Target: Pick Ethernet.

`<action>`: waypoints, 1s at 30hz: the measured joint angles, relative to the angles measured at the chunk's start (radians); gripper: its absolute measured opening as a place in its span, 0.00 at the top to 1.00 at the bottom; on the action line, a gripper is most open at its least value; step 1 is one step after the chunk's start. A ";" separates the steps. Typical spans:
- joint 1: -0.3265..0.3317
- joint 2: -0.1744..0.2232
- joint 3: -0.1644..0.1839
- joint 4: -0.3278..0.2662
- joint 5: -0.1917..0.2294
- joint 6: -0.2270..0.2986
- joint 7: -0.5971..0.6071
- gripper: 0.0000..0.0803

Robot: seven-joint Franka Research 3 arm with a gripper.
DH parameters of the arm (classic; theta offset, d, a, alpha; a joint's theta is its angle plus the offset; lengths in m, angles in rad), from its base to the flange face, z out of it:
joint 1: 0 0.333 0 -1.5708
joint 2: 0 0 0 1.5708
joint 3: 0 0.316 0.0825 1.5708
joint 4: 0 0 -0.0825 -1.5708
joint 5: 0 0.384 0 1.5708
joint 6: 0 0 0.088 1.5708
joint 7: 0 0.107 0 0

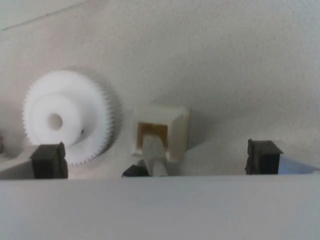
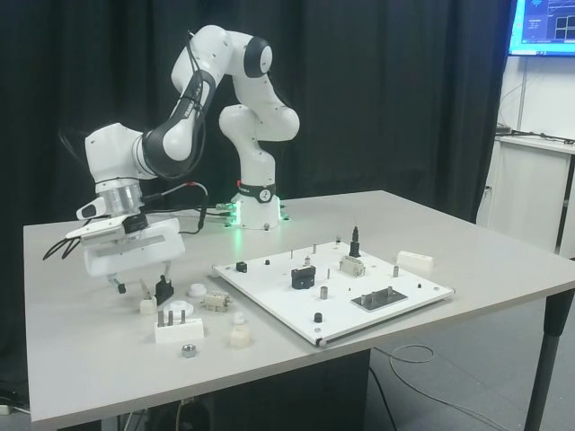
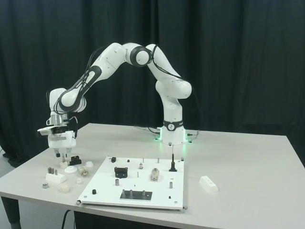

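From the wrist camera I see the hand [image 1: 156,159] open, its two black fingertips [image 1: 49,160] set wide apart and gripping nothing, and between them lies the small white square Ethernet socket block [image 1: 161,131] with its plug and short grey-white cable stub [image 1: 154,159] running out of sight under the white body of the hand, so I cannot tell how long that cable is or what the dark bit beside it belongs to. Just beside the block sits a white toothed plastic gear wheel [image 1: 67,116], near one fingertip but not touching the block. In the first room view the hand hangs low over the near-left part of the grey tabletop [image 2: 81,359], and it covers the Ethernet block almost wholly; I only make out a small white piece [image 2: 147,306] and a black piece [image 2: 164,290] under it. Close by stand a white rectangular block with two grey pegs [image 2: 178,327], a grey nut [image 2: 189,350] and a white knob-shaped part [image 2: 238,336], all too small to read well. The large white flat assembly board [image 2: 386,314] lies well apart to the side, and the tabletop edge behind the hand leaves open room. The white jointed robot arm [image 3: 114,59] arches over from its base.
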State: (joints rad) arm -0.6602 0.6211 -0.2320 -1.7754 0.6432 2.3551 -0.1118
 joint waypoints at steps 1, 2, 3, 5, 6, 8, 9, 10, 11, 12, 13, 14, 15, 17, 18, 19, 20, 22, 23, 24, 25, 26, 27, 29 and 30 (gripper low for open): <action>0.000 0.001 0.000 0.000 0.000 0.000 -0.002 0.00; 0.000 0.002 0.000 0.000 0.000 -0.001 -0.005 0.00; 0.000 0.002 0.000 0.000 0.000 -0.001 -0.007 0.00; 0.000 0.004 0.000 0.000 0.000 -0.003 -0.011 0.00; 0.000 0.005 -0.001 0.000 0.000 -0.003 -0.011 0.00; 0.000 0.006 -0.001 0.000 0.000 -0.004 -0.011 0.00; 0.000 0.008 -0.001 0.000 0.000 -0.005 -0.010 0.00; 0.000 0.009 -0.001 0.000 0.000 -0.005 -0.008 0.00; 0.000 0.010 -0.001 0.000 0.000 -0.005 -0.006 0.00; 0.000 0.012 -0.001 0.000 0.000 -0.005 -0.006 0.00; 0.000 0.013 -0.001 0.000 0.000 -0.005 -0.006 0.00; 0.000 0.014 -0.002 0.001 0.000 -0.005 -0.006 0.00; 0.000 0.016 -0.002 0.001 0.000 -0.005 -0.006 0.00; 0.000 0.017 -0.002 0.002 0.000 -0.005 -0.007 0.14; 0.000 0.018 -0.002 0.003 -0.001 -0.005 -0.007 0.14; 0.000 0.019 -0.002 0.004 -0.001 -0.005 -0.008 0.14; 0.000 0.020 -0.002 0.004 -0.002 -0.005 -0.010 0.14; 0.000 0.021 -0.002 0.006 -0.002 -0.005 -0.012 0.35; 0.000 0.021 -0.002 0.007 -0.002 -0.005 -0.014 0.35; 0.001 0.022 -0.002 0.007 -0.002 -0.005 -0.016 0.35; 0.001 0.022 -0.002 0.008 -0.002 -0.005 -0.018 0.35; 0.001 0.022 -0.002 0.009 -0.002 -0.005 -0.020 0.35; 0.001 0.022 -0.002 0.009 -0.002 -0.005 -0.022 0.35; 0.002 0.022 -0.002 0.010 -0.002 -0.005 -0.023 0.57; 0.002 0.022 -0.002 0.011 -0.002 -0.005 -0.024 0.57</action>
State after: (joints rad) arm -0.6585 0.6433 -0.2336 -1.7644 0.6407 2.3501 -0.1357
